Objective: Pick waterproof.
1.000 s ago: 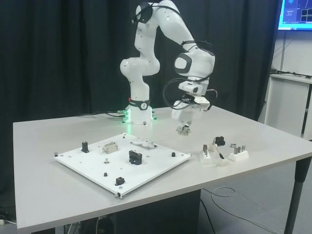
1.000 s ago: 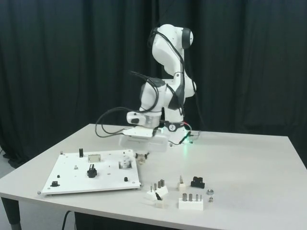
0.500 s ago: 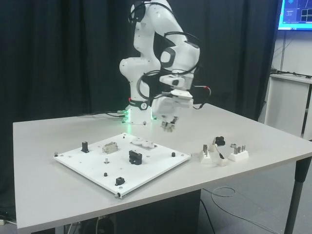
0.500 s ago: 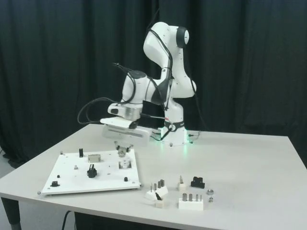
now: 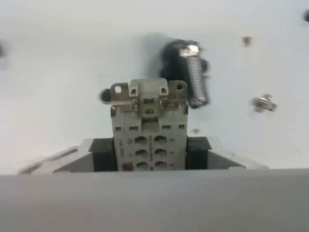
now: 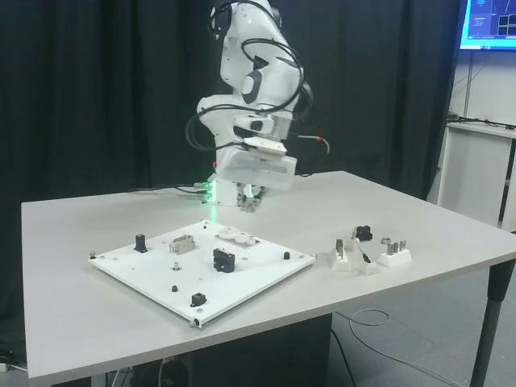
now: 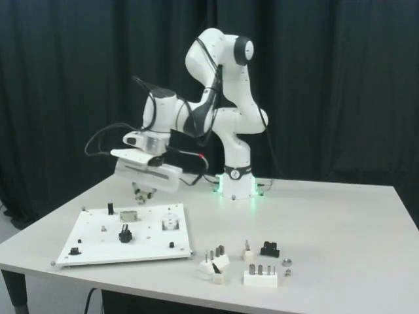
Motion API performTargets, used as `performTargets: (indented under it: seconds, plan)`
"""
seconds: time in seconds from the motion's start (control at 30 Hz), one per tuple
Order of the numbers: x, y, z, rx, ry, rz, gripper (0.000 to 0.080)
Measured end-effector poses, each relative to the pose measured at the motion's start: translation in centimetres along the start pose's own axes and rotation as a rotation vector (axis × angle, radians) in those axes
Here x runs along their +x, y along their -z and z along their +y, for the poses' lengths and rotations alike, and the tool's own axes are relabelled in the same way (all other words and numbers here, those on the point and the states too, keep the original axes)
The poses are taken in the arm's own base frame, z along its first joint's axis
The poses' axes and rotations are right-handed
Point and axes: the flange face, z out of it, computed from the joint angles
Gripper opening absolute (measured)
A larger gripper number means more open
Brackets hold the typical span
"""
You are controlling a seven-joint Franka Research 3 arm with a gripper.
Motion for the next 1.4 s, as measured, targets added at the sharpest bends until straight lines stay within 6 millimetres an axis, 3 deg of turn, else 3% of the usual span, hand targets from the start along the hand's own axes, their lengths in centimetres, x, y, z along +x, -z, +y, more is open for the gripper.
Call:
performTargets:
  seconds: [0.3, 0.73, 1.13, 1.4]
  plan:
    - [2.3, -0.6, 4.8, -0.001, -0.148, -0.012, 0.0308]
    - [4.1, -2.1, 11.5, 0.053, -0.465, -0.076, 0.0308]
    - [4.3, -4.6, 17.4, 0.059, -0.696, -0.140, 0.0308]
    - [3.5, -6.4, 19.9, 0.100, -0.856, -0.204, 0.0308]
